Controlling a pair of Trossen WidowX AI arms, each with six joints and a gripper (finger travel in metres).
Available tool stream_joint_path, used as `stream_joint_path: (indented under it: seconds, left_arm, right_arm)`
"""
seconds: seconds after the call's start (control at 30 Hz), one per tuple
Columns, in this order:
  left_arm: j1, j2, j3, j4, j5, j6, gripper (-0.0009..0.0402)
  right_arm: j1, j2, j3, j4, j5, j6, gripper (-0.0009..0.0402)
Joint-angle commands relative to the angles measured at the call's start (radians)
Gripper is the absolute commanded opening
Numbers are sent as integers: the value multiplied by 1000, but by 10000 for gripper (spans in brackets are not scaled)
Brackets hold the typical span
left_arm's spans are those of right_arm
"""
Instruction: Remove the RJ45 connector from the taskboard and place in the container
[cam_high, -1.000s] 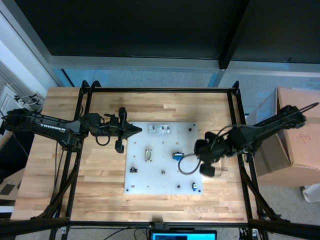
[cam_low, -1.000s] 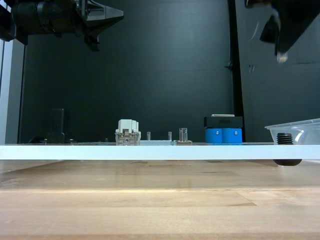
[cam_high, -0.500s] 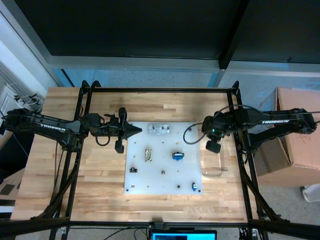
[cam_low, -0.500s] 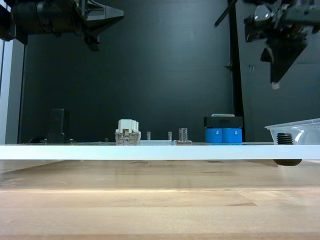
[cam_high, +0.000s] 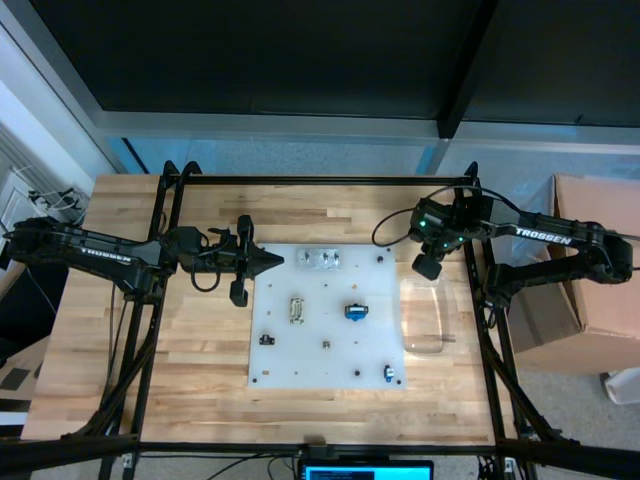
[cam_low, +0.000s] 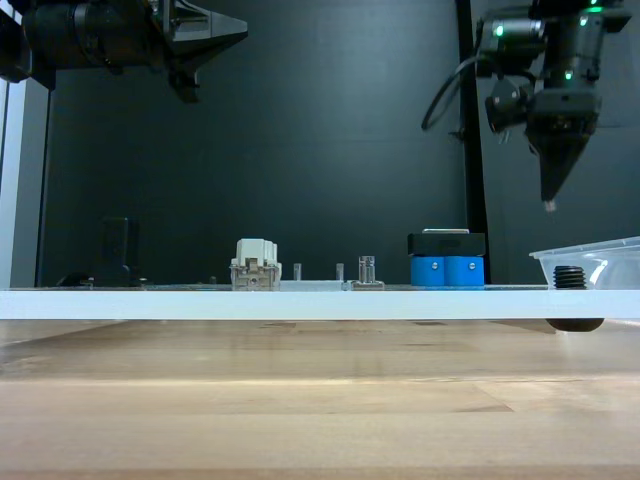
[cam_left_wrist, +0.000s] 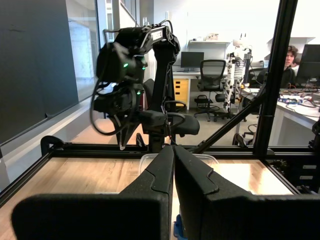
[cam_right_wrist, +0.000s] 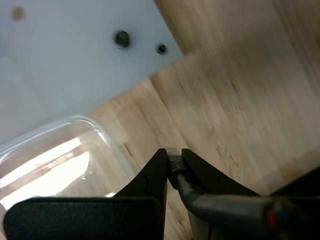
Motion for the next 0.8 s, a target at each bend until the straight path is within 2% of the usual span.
stream_joint_path:
  seconds: [0.03,0.33,0.63,0.8]
  left_arm:
    - [0,0,0,0,0,0,0]
    - [0,0,0,0,0,0,0]
    - [0,0,0,0,0,0,0]
    - [0,0,0,0,0,0,0]
  right_arm:
    - [-39,1,-34,1,-3,-1,0]
    - [-64,1,-97,11,-8,7,12]
    - [-64,3,-107,35,-8,31,137]
    - [-64,3,-107,31,-8,56,189]
